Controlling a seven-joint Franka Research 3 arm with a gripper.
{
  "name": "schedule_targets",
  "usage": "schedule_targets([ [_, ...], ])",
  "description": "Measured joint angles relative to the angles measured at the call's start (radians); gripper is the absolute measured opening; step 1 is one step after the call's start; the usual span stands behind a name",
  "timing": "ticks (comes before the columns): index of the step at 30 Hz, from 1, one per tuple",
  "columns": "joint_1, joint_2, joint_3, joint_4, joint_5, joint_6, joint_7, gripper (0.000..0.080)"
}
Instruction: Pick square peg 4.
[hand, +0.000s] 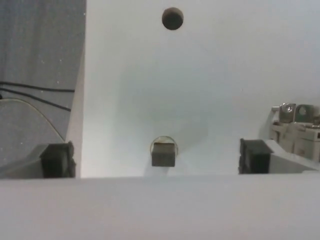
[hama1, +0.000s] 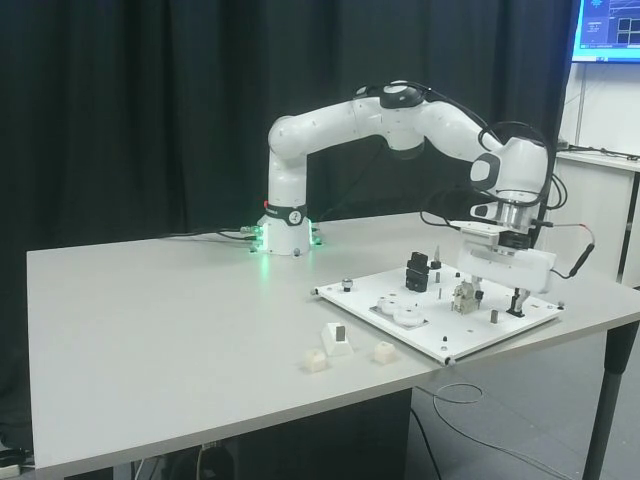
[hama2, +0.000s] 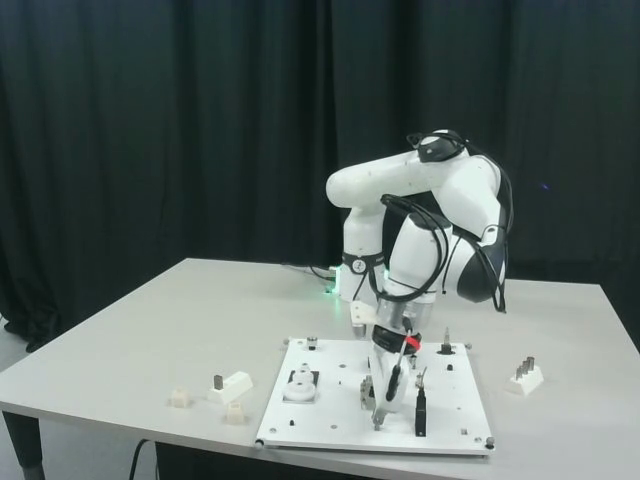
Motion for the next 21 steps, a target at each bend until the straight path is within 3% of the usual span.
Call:
schedule_targets([
  [1, 0.000, 0.001, -0.002, 0.000, 0.000, -0.002, 0.000, 0.0753],
  [21, -0.001, 0.002, -0.027, 0.009, 0.000, -0.019, -0.005, 0.0797],
])
